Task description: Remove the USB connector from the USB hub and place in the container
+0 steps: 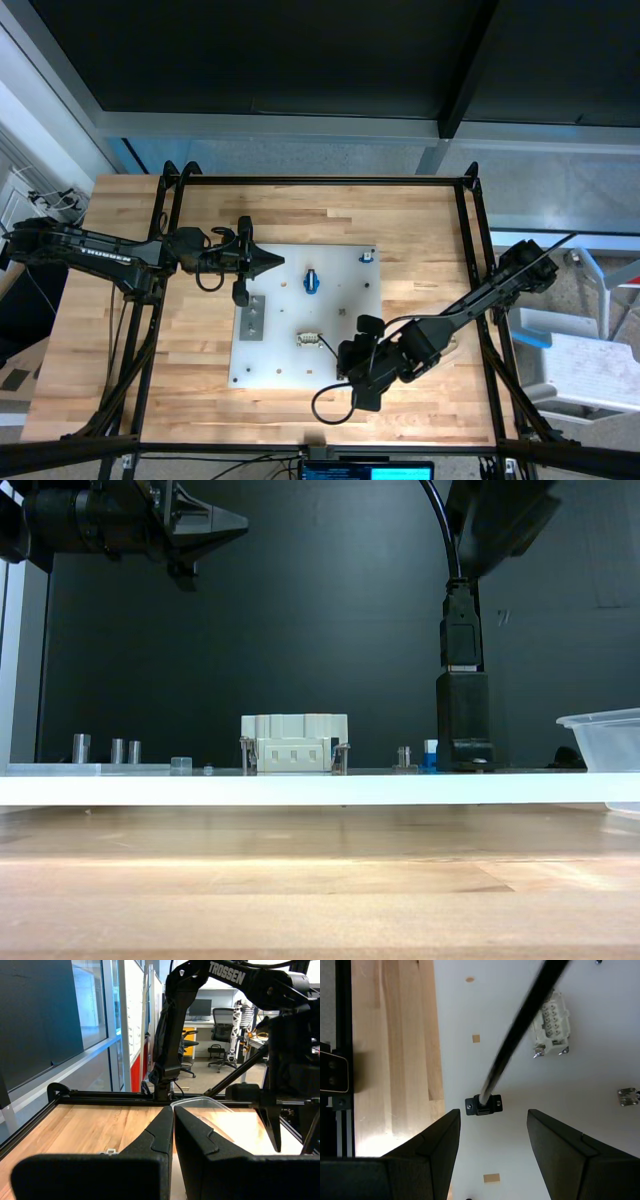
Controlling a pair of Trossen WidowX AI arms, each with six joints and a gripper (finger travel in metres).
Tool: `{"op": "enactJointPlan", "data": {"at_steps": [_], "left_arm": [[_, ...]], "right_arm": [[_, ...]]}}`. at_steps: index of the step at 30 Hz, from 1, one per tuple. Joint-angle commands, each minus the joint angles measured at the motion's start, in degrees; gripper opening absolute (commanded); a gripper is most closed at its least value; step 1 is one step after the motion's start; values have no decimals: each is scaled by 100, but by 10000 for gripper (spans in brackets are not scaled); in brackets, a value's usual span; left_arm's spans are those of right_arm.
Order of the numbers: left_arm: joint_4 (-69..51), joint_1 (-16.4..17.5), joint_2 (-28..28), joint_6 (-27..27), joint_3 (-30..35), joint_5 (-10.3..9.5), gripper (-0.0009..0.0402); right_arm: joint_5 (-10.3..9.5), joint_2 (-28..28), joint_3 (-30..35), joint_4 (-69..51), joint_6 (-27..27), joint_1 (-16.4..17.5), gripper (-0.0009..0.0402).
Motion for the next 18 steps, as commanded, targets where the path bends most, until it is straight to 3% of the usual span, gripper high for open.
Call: {"op": "enactJointPlan", "data": {"at_steps": [1, 12, 18], "left_arm": [[2, 0, 2, 0, 2, 0, 1], [2, 0, 0, 0, 2, 2, 1], [2, 2, 0, 0, 2, 2, 1]], "right_arm": [[52, 83, -9, 63, -42, 4, 185], [101, 400, -17, 273, -136, -13, 183], [103, 463, -52, 339, -173, -17, 155]]}}
